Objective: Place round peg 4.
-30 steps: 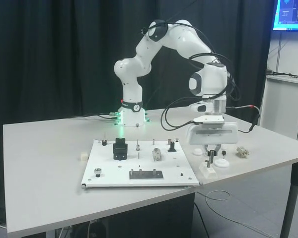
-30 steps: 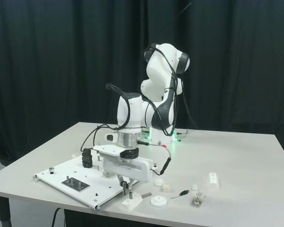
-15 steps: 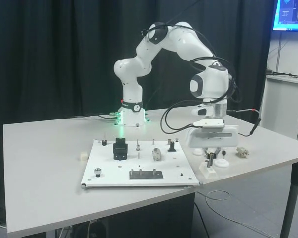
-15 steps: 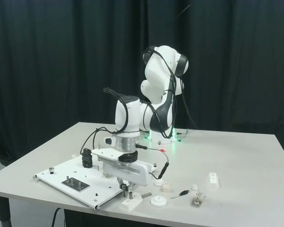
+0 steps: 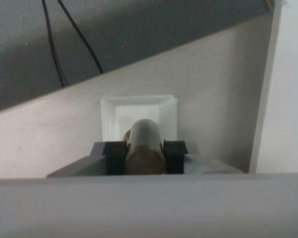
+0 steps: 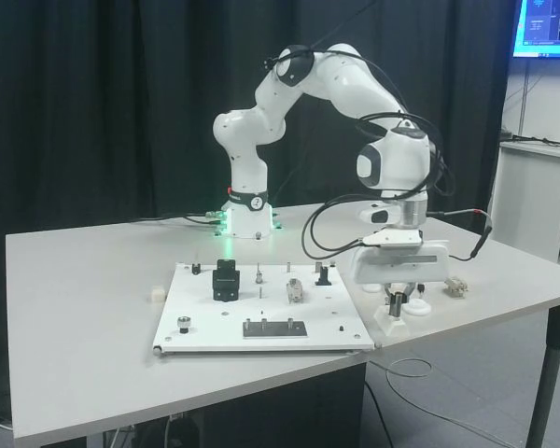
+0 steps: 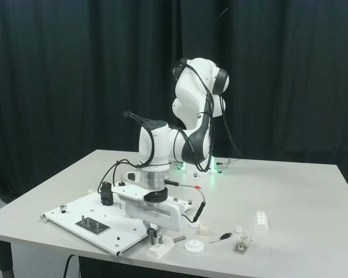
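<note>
First room view: arm (image 6: 329, 84) sits a bit lower and further out over the front right corner of the worktop (image 6: 84, 308) than a second ago; elbow dropped, wrist housing now closer to the white board (image 6: 261, 306) edge. Second room view agrees, the wrist has moved toward the camera side and down. Nothing else on the worktop has shifted.

Arm pose: base at the back by the green light, upper links arch up and forward, forearm comes down, wrist vertical, flat white hand body level above the worktop, pincer (image 6: 393, 301) pointing straight down just off the board's right edge.

Pincer is clamped on round peg 4 (image 5: 145, 148); wrist view shows the black fingertips (image 5: 175, 154) pressed on both sides of the peg, no gap. Peg stands upright between the fingers, its lower end over the small white holder block (image 5: 139, 115), which lies on the worktop just beside the board's corner. Whether the peg's end touches the block, cannot tell. In the second room view the peg (image 7: 156, 235) hangs right above the block (image 7: 160, 249), with a white round disc (image 7: 194, 246) near it on the worktop
</note>
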